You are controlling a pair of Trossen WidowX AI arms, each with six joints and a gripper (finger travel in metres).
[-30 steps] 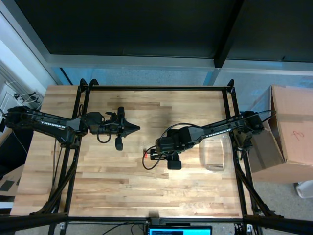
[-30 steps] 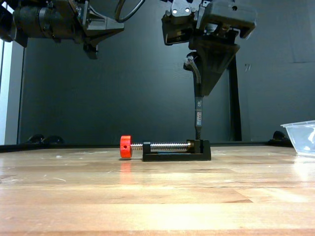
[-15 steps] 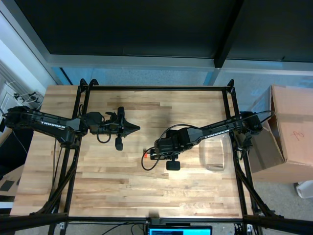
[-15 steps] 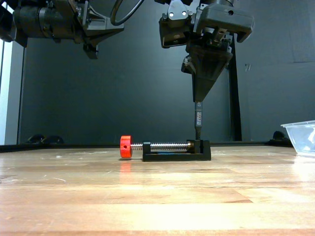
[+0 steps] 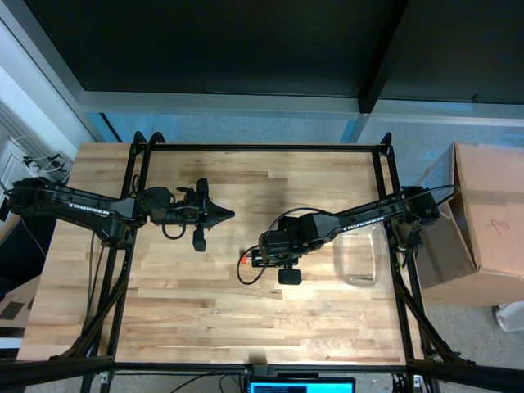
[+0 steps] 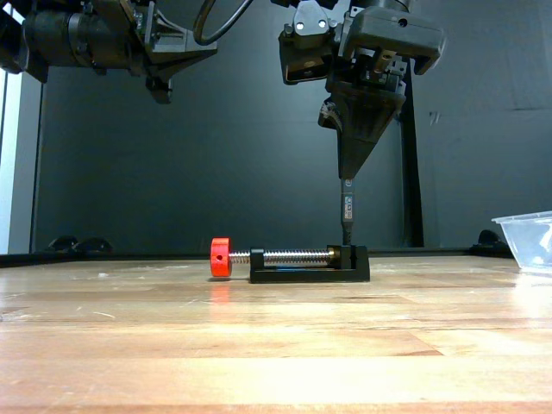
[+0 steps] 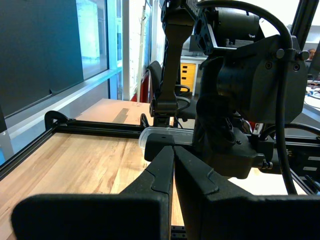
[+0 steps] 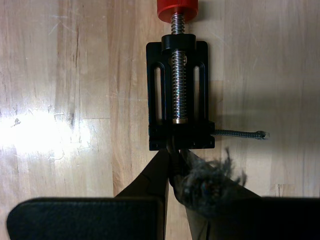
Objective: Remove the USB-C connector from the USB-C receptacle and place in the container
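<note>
The wooden table (image 5: 205,311) carries everything, and a cardboard box (image 5: 487,221) stands off its right edge. The left arm reaches in from the left edge. The left gripper (image 5: 228,214) hangs high above the table, left of centre and well apart from the fixture. Its fingers (image 7: 165,170) are pressed together with nothing between them.

The right arm comes in from the right edge. The right gripper (image 6: 347,178) points straight down over the right end of the fixture, and its fingers (image 8: 152,172) pinch the top of the USB-C connector (image 6: 347,210).

A clear plastic container (image 5: 359,258) sits on the table to the right of the fixture, near the right arm's base.

The black clamp fixture (image 6: 306,266) lies flat near the table's middle. Its threaded screw ends in a red knob (image 6: 221,257) at the left end.

The USB-C connector stands upright. Its lower end sits in the USB-C receptacle (image 6: 352,254) at the fixture's right end, and its upper end is in the right gripper's grip. A braided cable (image 8: 240,133) lies on the wood just beside the fixture, and frayed fibres show near the gripper's fingers.
</note>
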